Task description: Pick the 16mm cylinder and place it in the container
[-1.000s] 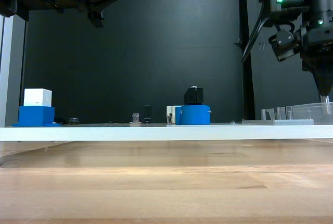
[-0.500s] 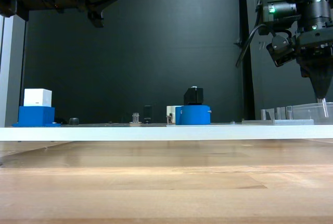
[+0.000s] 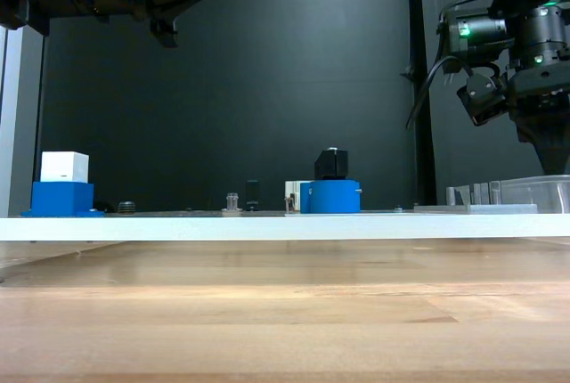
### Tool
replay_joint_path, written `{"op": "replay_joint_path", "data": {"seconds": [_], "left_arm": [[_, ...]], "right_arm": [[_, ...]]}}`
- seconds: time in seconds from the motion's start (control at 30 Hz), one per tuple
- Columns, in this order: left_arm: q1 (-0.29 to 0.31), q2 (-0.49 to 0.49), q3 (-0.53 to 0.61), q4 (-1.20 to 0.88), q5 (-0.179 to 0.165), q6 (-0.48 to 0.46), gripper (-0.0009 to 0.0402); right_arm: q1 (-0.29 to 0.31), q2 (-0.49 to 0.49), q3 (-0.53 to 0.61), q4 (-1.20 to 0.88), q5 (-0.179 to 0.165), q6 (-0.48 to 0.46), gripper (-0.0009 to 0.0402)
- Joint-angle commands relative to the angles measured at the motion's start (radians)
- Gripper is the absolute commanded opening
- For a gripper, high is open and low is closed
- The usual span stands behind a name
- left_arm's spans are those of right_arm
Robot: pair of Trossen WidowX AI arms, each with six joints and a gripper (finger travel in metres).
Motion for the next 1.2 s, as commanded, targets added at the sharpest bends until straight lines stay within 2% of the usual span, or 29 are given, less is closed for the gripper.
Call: {"op": "replay_joint_path", "data": {"seconds": [0.03,0.13,0.27,0.5,0.97,1.2], "left_arm": [[0.0,0.0,0.0,0.0,0.0,0.0,0.0],[0.0,0.0,0.0,0.0,0.0,0.0,0.0],[0.0,0.0,0.0,0.0,0.0,0.0,0.0],[0.0,0.0,0.0,0.0,0.0,0.0,0.0],[0.0,0.0,0.0,0.0,0.0,0.0,0.0],[0.0,0.0,0.0,0.0,0.0,0.0,0.0]], "right_arm": [[0.0,0.0,0.0,0.004,0.008,0.009,0.0116],[0.0,0.0,0.0,0.007,0.012,0.019,0.014],[0.0,0.0,0.0,0.008,0.064,0.043,0.0169],[0.001,0.0,0.0,0.01,0.061,0.045,0.0191],[0.003,-0.002,0.003,0.012,0.061,0.048,0.0176],[0.003,-0.003,0.042,0.012,0.056,0.048,0.0176]]}}
